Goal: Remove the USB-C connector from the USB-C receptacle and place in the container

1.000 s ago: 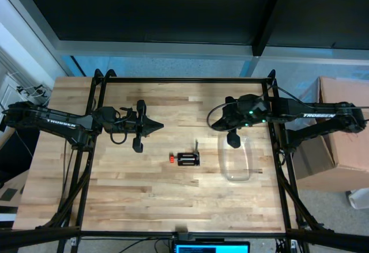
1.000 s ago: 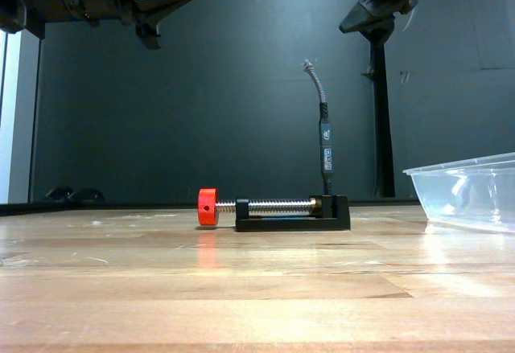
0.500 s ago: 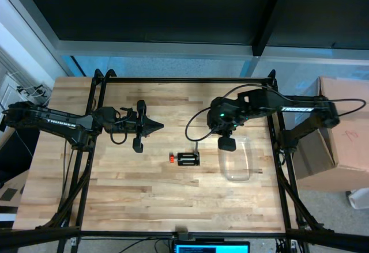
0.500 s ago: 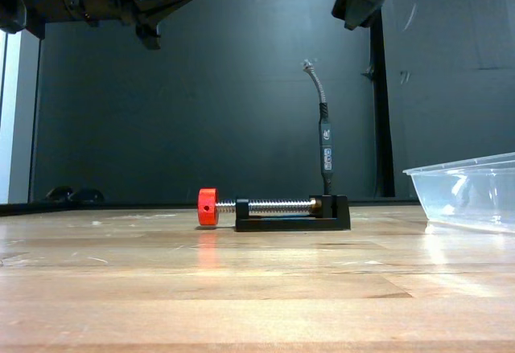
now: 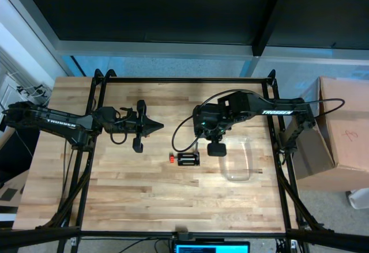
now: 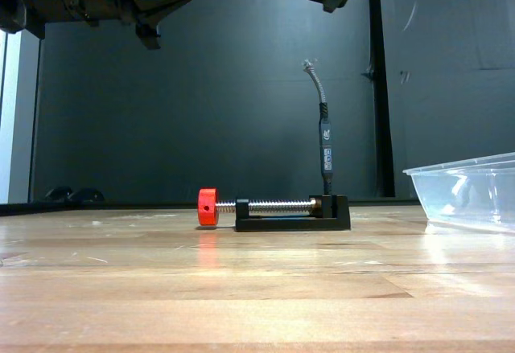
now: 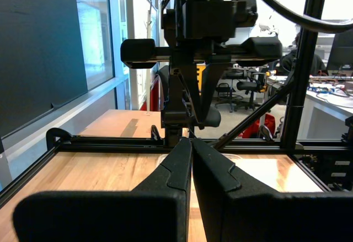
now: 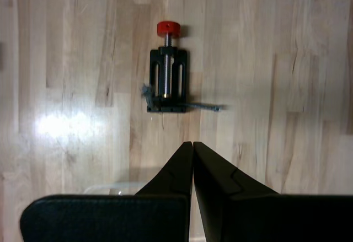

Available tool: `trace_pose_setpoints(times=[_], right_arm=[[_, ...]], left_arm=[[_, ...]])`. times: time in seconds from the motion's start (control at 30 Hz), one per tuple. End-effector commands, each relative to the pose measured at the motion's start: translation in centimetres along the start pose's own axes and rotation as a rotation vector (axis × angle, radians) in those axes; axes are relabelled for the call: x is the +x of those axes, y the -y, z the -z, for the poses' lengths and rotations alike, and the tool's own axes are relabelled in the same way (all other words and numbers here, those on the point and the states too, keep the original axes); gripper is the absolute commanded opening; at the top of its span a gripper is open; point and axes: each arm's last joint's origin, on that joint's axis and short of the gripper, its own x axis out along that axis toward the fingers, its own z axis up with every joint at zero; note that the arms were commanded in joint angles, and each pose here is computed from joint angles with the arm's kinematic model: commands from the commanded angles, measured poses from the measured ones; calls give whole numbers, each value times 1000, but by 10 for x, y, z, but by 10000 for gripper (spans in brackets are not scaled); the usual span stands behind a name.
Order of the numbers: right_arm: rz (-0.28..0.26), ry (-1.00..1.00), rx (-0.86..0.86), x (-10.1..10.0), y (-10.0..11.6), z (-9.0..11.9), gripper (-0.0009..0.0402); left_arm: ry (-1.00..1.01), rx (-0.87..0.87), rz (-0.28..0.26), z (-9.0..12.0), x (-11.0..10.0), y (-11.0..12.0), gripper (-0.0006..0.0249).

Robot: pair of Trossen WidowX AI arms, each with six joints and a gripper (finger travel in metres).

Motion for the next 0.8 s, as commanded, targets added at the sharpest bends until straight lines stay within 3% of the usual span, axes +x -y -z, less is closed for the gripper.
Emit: trace_pose_setpoints(times=[0.03, 0.23, 0.37, 0.6, 0.8], right_arm=[[-1, -18, -3, 4, -5, -7, 1], [2, -43, -6, 13, -12, -14, 36], [36, -75, -12, 25, -16, -17, 101], [40, -142, -7, 54, -20, -26, 214], [44, -183, -5, 77, -24, -31, 265]], left_arm=[[0, 0, 0, 0, 0, 0, 0], [0, 0, 0, 0, 0, 0, 0], [0, 0, 0, 0, 0, 0, 0], [0, 0, 0, 0, 0, 0, 0], [0, 0, 0, 0, 0, 0, 0]])
